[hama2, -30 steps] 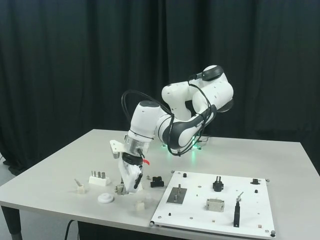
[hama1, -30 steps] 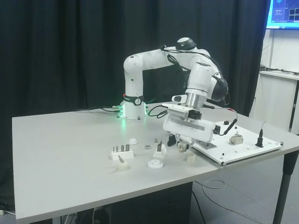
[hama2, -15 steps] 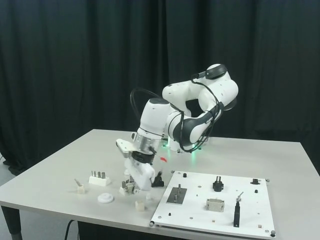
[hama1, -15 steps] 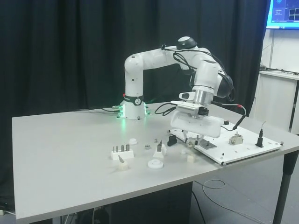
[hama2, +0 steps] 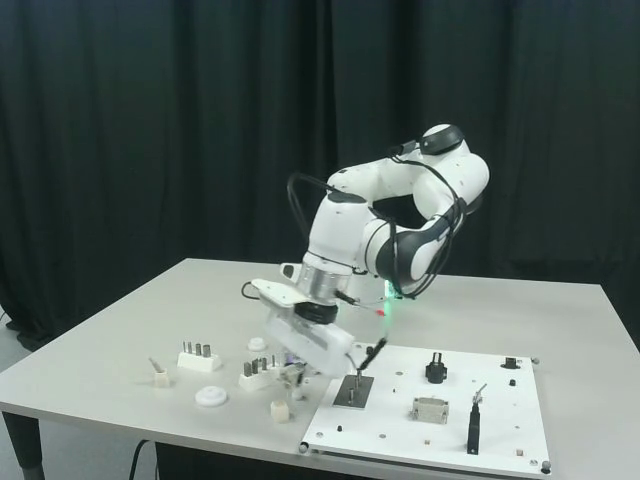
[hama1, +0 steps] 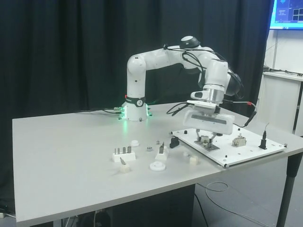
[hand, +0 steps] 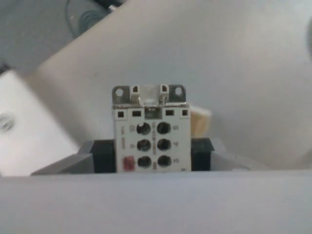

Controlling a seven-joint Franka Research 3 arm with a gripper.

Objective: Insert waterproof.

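One white arm point(hama1: 161, 54), bolted to one grey table point(hama1: 66, 142), carries one gripper point(hand: 151, 168) whose two black fingers point(hand: 101, 155) are closed on a single waterproof connector point(hand: 150, 129), pinching it from either side. The connector is a white, roughly rectangular block — its face shows six round black sockets arranged in two columns of three, small printed marks beside them, and a grey metal flange along one end with two corner holes and two small square openings. In the first room view the gripper point(hama1: 205, 138) holds the connector point(hama1: 205, 139) over the near edge of the one white board point(hama1: 246, 150), which lies at about 3 o'clock from the table's centre; whether the connector touches the board cannot be told. On the board stand one grey plate with an upright pin point(hama2: 353, 389), one small grey block point(hama2: 428, 408), and several black fittings, among them a tall one point(hama2: 472, 428) near the front edge. Loose on the table, at about 5 o'clock from the arm's base — one white rack holding three grey pins point(hama1: 123, 153), two white discs point(hama1: 157, 166), one small white piece with a grey peg point(hama1: 124, 166), one black clip point(hama1: 174, 142), and one small pale cube point(hama1: 193, 160).
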